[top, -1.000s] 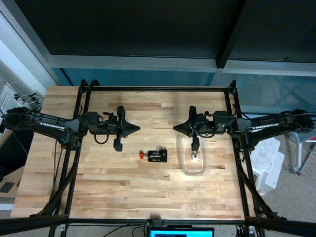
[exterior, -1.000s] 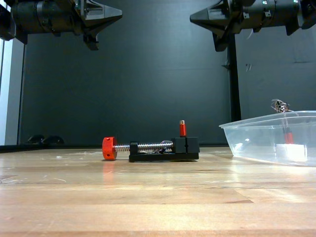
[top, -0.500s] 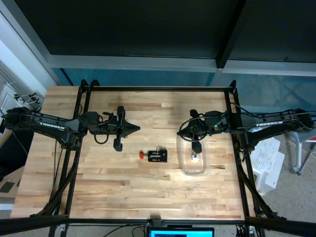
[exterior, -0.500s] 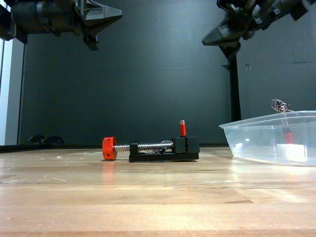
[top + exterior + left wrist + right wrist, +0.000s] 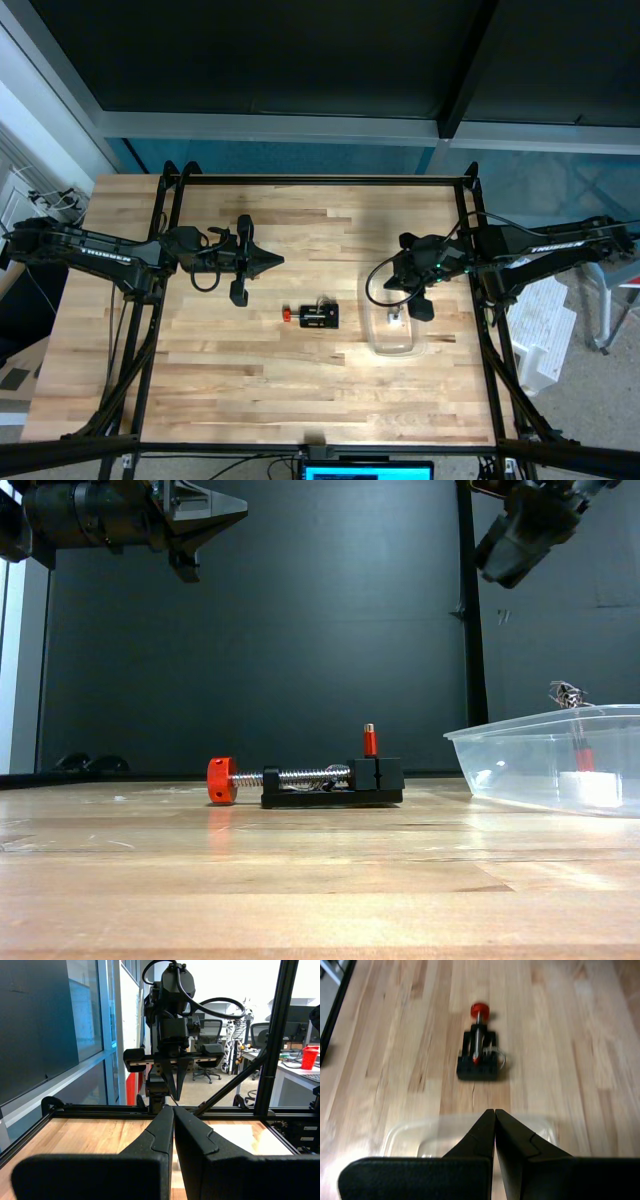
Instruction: Pick the rca connector and install on the hub
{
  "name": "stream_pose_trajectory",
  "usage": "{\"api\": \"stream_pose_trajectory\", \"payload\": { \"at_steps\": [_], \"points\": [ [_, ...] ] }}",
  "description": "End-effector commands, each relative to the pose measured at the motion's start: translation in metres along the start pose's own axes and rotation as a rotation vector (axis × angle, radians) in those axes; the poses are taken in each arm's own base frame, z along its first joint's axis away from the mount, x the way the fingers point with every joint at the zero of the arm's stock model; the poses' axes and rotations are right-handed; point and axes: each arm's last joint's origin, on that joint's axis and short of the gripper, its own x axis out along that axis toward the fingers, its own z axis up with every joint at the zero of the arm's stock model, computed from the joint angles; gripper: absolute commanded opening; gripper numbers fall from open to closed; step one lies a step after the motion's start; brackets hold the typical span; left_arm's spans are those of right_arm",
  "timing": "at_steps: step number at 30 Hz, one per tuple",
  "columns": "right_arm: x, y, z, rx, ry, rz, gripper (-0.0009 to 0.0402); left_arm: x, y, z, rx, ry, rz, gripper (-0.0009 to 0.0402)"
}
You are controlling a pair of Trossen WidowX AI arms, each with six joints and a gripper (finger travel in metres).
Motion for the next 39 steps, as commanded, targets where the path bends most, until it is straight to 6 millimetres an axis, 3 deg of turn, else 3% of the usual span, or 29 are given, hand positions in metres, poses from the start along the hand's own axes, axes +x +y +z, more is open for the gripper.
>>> {"api": "stream_pose_trajectory", "payload": {
  "at_steps": [1,18,28,39],
  "points": [
    [-0.004,0.004,-0.005,0.002,0.068,0.004,0.0000,0.000,0.000,0.000,0.000,0.000,0.000,0.0000],
    [-0.002,0.006,-0.026,0.041,0.322,-0.007,0.0009,0.000,0.000,0.000,0.000,0.000,0.000,0.0000],
    [0.009,0.006,-0.026,0.051,0.373,-0.026,0.0068,0.000,0.000,0.000,0.000,0.000,0.000,0.0000],
    [0.038,0.008,-0.031,0.048,0.491,-0.051,0.0149,0.000,0.000,0.000,0.000,0.000,0.000,0.0000]
  ]
}}
